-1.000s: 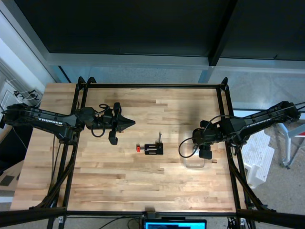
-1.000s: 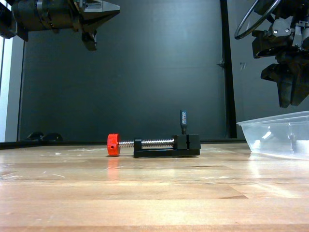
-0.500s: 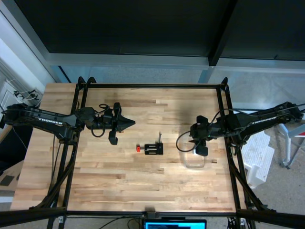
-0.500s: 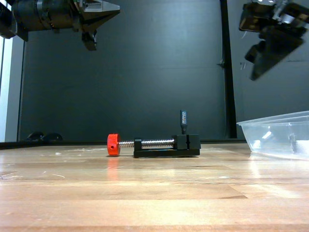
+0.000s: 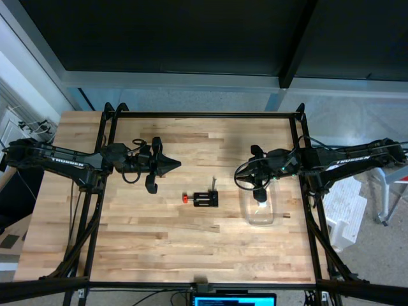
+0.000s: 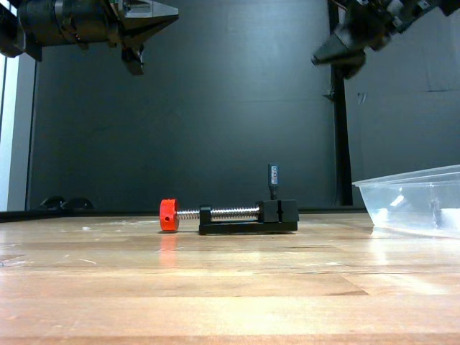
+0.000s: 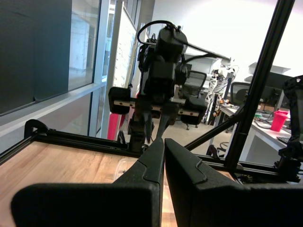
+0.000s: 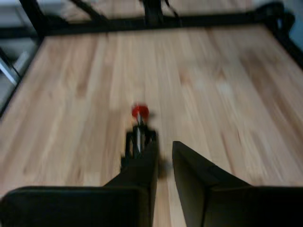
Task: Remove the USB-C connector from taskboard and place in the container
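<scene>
The taskboard [image 5: 204,199] is a small black block with a red knob [image 6: 168,215], lying mid-table. The USB-C connector [image 6: 272,180] stands upright out of the block's right end; from above it is a thin pale sliver [image 5: 214,184]. The clear container [image 5: 260,210] lies right of the block. My right gripper [image 5: 257,191] hangs high over the container's left edge [image 6: 338,52], tilted toward the taskboard [image 8: 138,138], and its fingers [image 8: 163,144] are open by a narrow gap with nothing between them. My left gripper [image 5: 173,164] is shut and hovers high at the left [image 6: 167,13].
A black frame rail [image 5: 204,115] runs around the table's back and sides. A small pale piece [image 6: 434,208] lies inside the container. Bare wood lies between the taskboard and the near edge. The right arm [image 7: 161,71] shows across the table in the left wrist view.
My right gripper has risen from just above the container and swung left, now pointing toward the taskboard. The left arm, taskboard and connector have not moved.
</scene>
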`<state>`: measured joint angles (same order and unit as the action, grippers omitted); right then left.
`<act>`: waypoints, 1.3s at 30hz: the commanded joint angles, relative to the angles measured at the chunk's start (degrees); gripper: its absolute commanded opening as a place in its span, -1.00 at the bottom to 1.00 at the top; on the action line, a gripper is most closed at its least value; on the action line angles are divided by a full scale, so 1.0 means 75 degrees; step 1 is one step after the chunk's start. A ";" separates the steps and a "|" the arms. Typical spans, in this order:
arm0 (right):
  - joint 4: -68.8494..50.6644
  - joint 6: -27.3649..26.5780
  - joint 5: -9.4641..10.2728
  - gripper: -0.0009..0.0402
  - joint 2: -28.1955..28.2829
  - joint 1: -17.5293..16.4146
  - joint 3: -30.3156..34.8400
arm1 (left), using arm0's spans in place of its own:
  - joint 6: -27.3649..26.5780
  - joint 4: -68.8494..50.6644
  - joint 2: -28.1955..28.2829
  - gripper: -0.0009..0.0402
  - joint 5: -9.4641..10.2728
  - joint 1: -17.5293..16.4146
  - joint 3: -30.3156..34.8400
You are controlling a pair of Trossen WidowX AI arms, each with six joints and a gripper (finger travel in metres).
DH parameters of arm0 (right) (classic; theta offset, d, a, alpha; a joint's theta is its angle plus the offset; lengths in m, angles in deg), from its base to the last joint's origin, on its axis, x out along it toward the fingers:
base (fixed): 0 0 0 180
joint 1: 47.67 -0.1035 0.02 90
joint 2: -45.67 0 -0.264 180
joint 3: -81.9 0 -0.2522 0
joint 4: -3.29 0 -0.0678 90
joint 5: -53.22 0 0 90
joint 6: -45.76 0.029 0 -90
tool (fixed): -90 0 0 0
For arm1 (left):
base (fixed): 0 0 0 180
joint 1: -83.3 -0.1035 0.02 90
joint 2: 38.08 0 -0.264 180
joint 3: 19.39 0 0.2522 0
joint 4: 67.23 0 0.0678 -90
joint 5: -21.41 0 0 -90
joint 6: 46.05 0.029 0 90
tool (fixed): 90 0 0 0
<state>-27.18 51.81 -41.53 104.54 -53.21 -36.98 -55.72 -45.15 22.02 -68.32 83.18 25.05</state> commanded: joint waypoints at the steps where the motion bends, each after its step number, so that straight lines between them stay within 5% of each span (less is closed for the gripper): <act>1: 0.0644 -0.0114 0.0187 -0.97 0.0006 0.0224 -0.0003 | 0.0000 0.0000 0.0003 -0.96 -0.0003 -0.0003 0.0003; 9: 0.2136 -0.0554 0.0472 -0.95 0.0128 0.0775 -0.0012 | 0.0000 0.0000 0.0003 -0.96 -0.0003 -0.0003 0.0003; 22: 0.4663 -0.0615 0.0399 -0.96 0.0469 0.0793 -0.0458 | 0.0000 0.0003 0.0003 -0.96 -0.0003 -0.0003 0.0003; 39: 0.5761 -0.0460 0.0443 -0.96 0.0303 0.0854 -0.1282 | 0.0000 0.0000 0.0003 -0.96 -0.0003 -0.0003 0.0003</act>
<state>15.85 48.27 -38.21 106.88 -46.78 -46.32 -55.72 -45.15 22.02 -68.32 83.16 25.05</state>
